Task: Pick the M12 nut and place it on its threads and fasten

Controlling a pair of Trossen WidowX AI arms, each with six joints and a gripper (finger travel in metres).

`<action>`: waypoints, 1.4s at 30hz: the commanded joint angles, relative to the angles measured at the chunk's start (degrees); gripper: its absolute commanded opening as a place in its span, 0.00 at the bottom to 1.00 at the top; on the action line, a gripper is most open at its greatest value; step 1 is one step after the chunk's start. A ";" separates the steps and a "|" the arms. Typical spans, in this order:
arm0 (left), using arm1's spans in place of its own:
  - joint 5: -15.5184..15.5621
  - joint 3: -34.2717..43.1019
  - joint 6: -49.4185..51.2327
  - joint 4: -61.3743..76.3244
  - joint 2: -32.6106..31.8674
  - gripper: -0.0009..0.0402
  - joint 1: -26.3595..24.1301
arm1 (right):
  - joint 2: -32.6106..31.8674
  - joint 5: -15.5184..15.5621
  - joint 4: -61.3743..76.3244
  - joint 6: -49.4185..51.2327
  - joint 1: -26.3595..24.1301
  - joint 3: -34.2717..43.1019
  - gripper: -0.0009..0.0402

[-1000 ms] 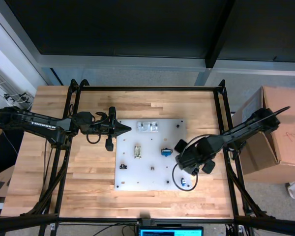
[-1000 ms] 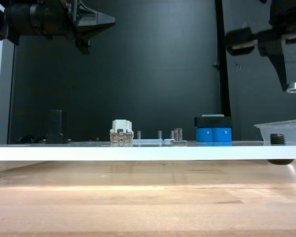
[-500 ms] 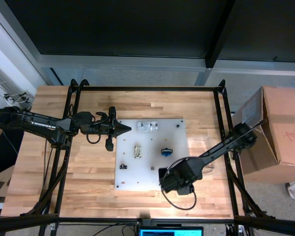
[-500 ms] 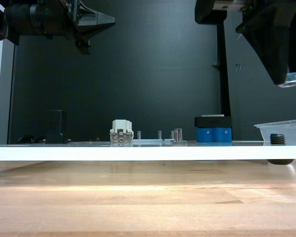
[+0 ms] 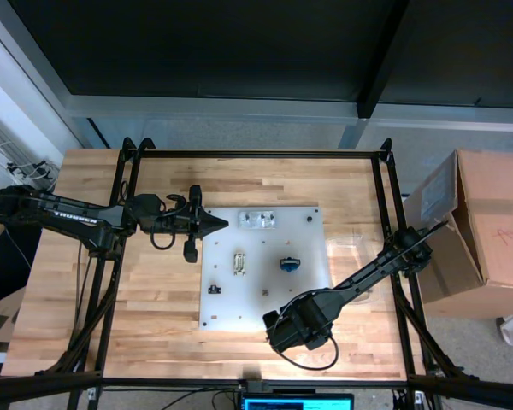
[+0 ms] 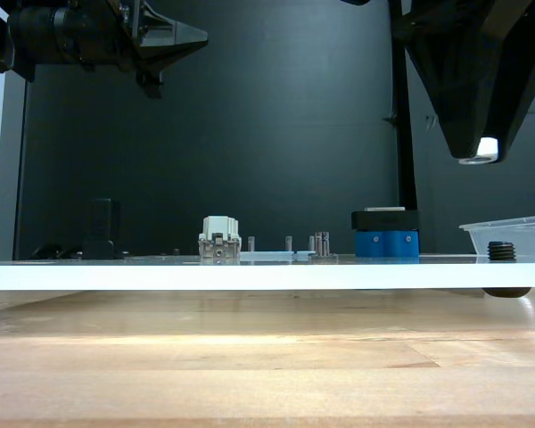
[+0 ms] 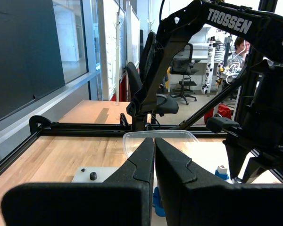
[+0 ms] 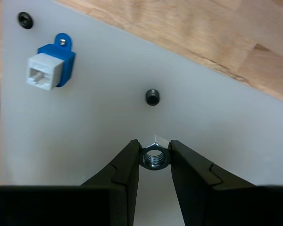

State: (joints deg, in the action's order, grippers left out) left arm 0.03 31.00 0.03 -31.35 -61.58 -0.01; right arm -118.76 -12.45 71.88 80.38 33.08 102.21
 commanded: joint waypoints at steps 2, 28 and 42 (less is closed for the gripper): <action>-0.02 0.02 -0.02 0.00 -0.02 0.02 0.02 | 0.02 0.07 -1.38 0.50 0.50 -1.27 0.04; -0.02 0.02 -0.02 0.00 -0.02 0.02 0.00 | -1.18 0.00 -8.33 6.12 1.14 -7.13 0.04; -0.02 0.02 -0.02 0.00 -0.02 0.02 0.00 | -3.30 -0.04 -7.72 5.53 0.55 -5.44 0.04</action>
State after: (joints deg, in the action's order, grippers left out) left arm 0.03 31.03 0.01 -31.38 -61.58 -0.01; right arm -121.93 -12.47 63.64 86.04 33.69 96.82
